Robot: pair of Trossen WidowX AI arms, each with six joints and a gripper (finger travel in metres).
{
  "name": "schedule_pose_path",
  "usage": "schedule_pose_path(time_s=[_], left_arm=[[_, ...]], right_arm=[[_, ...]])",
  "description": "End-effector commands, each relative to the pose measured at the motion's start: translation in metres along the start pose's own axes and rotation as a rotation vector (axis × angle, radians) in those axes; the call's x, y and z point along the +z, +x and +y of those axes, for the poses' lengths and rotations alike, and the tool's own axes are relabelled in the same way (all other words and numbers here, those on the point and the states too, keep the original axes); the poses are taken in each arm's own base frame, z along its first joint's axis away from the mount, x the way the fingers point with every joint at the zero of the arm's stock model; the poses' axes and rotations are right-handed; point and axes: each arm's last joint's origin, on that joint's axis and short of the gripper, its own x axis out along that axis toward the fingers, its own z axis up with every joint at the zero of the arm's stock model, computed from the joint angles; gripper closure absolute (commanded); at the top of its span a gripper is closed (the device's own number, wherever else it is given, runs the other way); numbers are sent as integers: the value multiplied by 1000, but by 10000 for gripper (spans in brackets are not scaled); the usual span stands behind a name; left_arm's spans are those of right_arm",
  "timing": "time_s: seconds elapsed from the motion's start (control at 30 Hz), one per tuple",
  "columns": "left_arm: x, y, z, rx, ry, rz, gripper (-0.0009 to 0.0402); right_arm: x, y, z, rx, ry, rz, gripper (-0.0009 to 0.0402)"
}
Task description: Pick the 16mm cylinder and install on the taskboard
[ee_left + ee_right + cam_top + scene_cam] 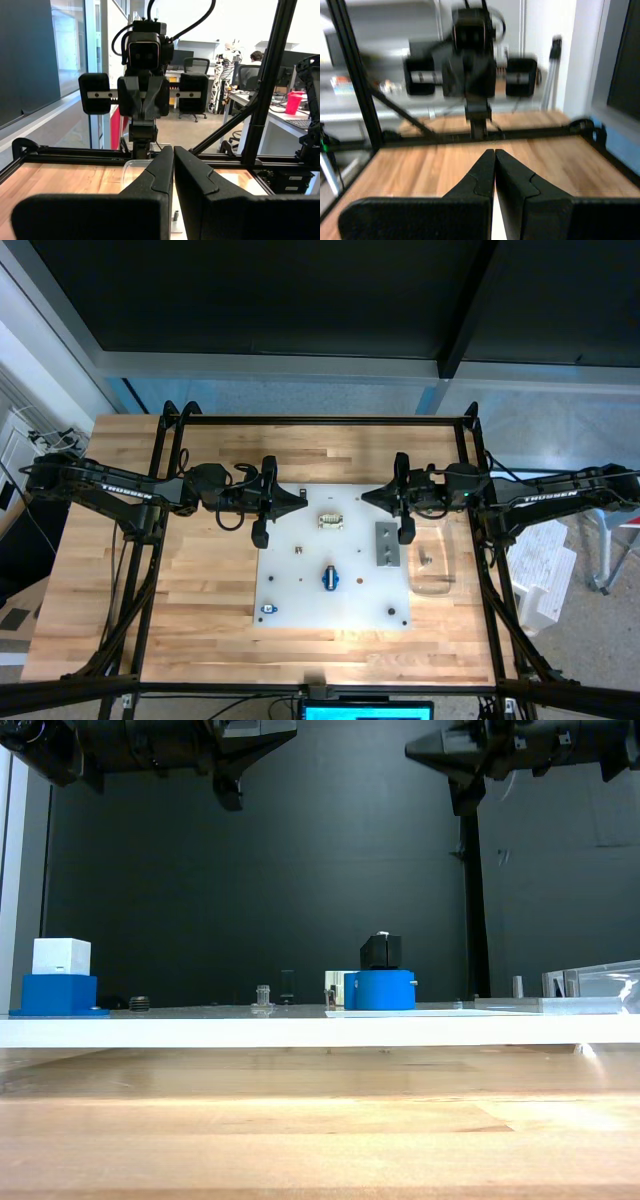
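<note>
White board (pixel 300 602) looks unfilled, so I judge everything is left to do: the cylinder (pixel 425 559) seems to lie in the tray (pixel 437 585), below the right pincer (pixel 366 497) and nearer than it. Facing it, the left pincer (pixel 302 500) hangs high over the board's far edge, both closed and empty. The cylinder is almost too small to make out, and where it goes I cannot tell.

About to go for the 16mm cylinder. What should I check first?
1. Right hand open for the pick: not ok, shut, high over the taskboard's far edge.
2. Left hand clear of the path: ok, shut, high at the opposite side.
3. 16mm cylinder reachable: ok, uncovered in the clear tray.
4. Both hands empty: ok.
5. Which taskboard hole takes it: cannot tell.
</note>
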Motion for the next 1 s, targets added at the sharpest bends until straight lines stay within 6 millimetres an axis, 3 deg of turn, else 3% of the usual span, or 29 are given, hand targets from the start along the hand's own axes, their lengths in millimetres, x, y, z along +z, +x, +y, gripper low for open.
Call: schedule_pose_path(time_s=[0.03,0.3,0.53,1.0], left_arm=[[0,0,0,0,0,0,393],[0,0,0,0,0,0,393],[0,0,0,0,0,0,393],[0,0,0,0,0,0,393]], right_arm=[[4,-1,0,-19,30,118,393],[21,-15,3,-75,99,417,394],[24,-33,8,-108,155,642,393],[1,-57,23,-137,126,1039,393]])
